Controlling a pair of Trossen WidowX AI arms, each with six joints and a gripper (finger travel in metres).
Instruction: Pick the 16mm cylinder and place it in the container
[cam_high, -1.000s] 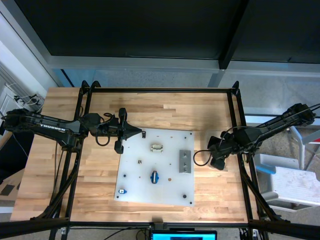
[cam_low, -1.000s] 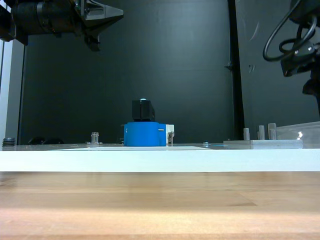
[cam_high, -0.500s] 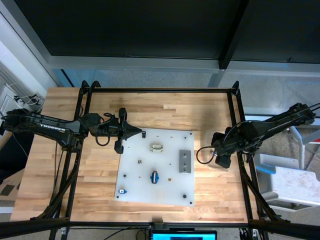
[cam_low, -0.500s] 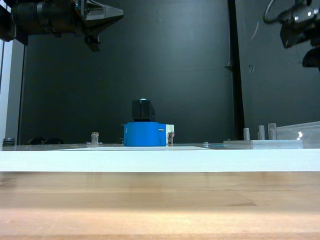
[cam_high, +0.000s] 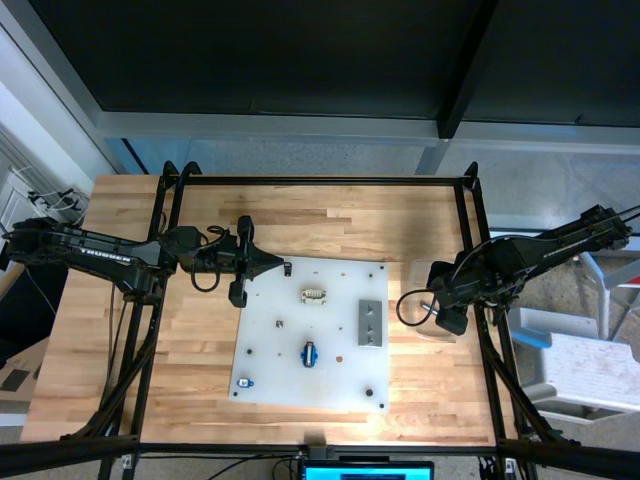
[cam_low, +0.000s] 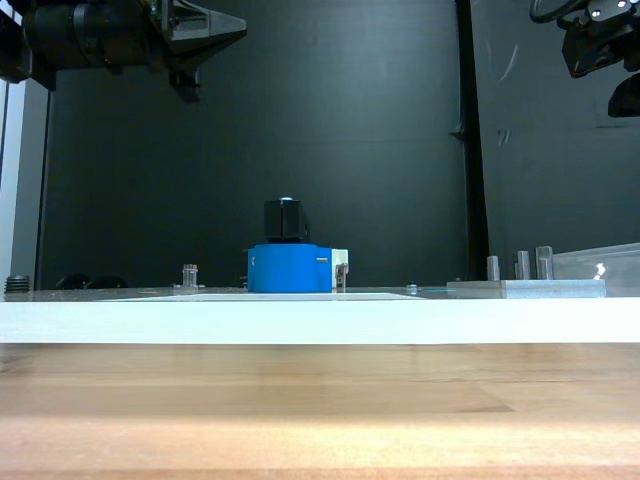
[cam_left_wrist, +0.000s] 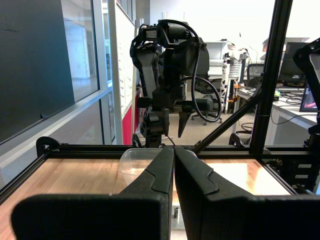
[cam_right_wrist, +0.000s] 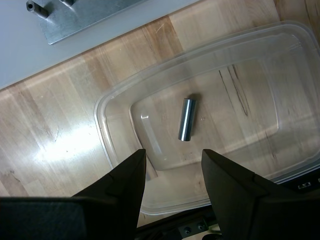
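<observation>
On the wood tabletop (cam_right_wrist: 50, 130) the 16mm cylinder (cam_right_wrist: 187, 119) lies flat inside the container (cam_right_wrist: 102, 127), so we fear only the right gripper (cam_right_wrist: 172, 152), spread empty above, clipping its rim on a low exit, while the left gripper (cam_left_wrist: 174, 150) hangs pinched shut over the far-left corner of the white board (cam_high: 300, 375).

The left arm (cam_high: 92, 250) stretches level from the left side, and its left pincer (cam_high: 284, 267) hangs high over the far left corner of the white board (cam_high: 330, 385), fingers pressed together. The right arm (cam_high: 540, 248) bends in from the right. Its right pincer (cam_right_wrist: 172, 152) points down, high above the surface (cam_high: 200, 370) just right of the board, fingers spread apart.
</observation>
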